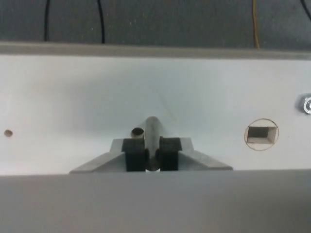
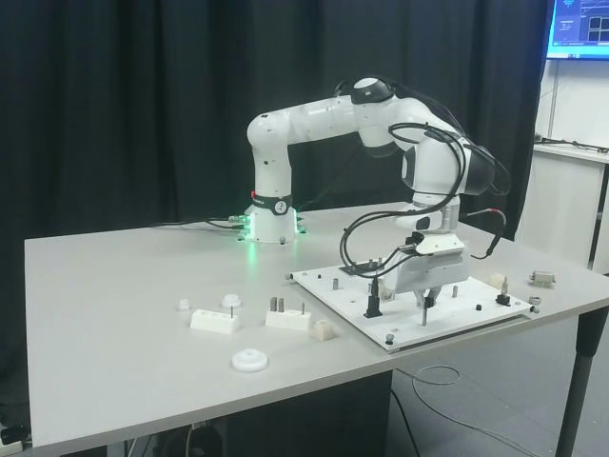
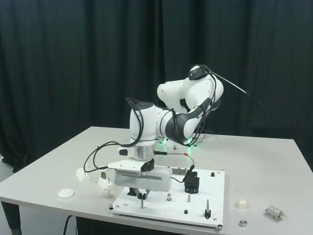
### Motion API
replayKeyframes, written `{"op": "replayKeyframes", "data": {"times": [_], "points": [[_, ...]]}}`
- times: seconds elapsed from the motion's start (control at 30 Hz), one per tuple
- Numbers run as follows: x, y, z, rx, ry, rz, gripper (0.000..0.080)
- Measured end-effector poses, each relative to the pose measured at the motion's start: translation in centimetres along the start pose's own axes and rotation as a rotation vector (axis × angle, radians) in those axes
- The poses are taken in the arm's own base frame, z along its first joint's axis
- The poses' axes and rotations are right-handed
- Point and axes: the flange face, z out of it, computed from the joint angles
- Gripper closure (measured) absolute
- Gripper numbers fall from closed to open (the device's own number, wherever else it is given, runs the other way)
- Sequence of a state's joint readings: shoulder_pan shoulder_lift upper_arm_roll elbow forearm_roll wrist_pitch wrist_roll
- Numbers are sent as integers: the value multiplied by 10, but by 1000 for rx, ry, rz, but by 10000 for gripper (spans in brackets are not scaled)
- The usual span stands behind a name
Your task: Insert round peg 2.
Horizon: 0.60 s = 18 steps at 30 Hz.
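One peg (image 1: 152,141) is sitting clamped between our gripper's (image 1: 152,154) black fingers (image 1: 134,154), hanging roughly upright over the white board (image 1: 73,97) on the grey table (image 2: 114,286). We are holding its lower end just beside a small round hole (image 1: 137,131) in the board, close but not yet over it, and we cannot tell from the wrist view whether the tip is touching the surface. We are judging that the step in hand is the lining-up: we are needing to slide the peg sideways until its tip is sitting squarely over the hole, keep it plumb, then lower gently and let it find its own way in, without forcing it against the rim.

Around us, a square pocket (image 1: 261,134) is sitting well apart on the same board, and a bolt head (image 1: 306,104) is standing near the board's edge. In the room views a black post (image 2: 373,303) is rising near the gripper, and short pins (image 3: 207,209) are dotting the board; we are judging the post the likeliest thing to catch the gripper body or its cables (image 2: 362,238) if we swing wide. White blocks (image 2: 213,320) and a white disc (image 2: 249,360) are lying well off the board
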<state>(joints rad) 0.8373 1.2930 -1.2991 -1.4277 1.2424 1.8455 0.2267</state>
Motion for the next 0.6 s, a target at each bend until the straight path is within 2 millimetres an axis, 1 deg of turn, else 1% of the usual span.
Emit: {"op": "replayKeyframes", "data": {"times": [0.6], "points": [[-3,-3,0,-1,-6,-6,744]]}}
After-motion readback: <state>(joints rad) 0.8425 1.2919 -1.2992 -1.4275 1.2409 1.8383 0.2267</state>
